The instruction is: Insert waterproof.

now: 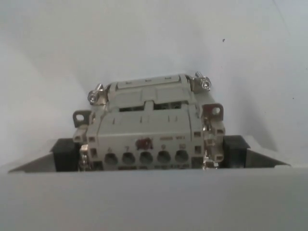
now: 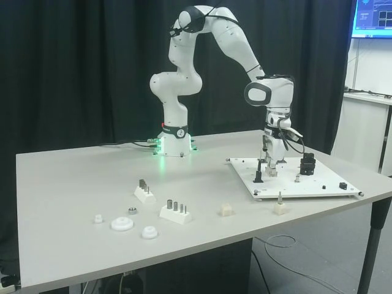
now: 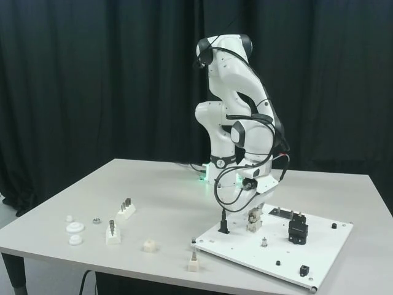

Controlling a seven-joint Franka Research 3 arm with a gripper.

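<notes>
The waterproof connector (image 1: 149, 130) is a pale grey block with a row of round sockets on one face and metal screws at its corners. My gripper (image 1: 150, 153) is shut on it, and the black fingertips (image 1: 65, 154) press on its two sides. In the first room view the gripper (image 2: 271, 163) holds the connector (image 2: 271, 172) low over the white board (image 2: 318, 187). The second room view shows the same gripper (image 3: 253, 216) and connector (image 3: 253, 226) above the board (image 3: 325, 252). Whether the connector touches the board I cannot tell.
On the board stand a black post (image 2: 259, 174), a black block (image 2: 307, 164) and small black parts (image 2: 343, 185). On the grey table lie two white pin fixtures (image 2: 144, 192) (image 2: 176, 212), white round parts (image 2: 122, 224) and small white blocks (image 2: 226, 209) (image 2: 280, 207).
</notes>
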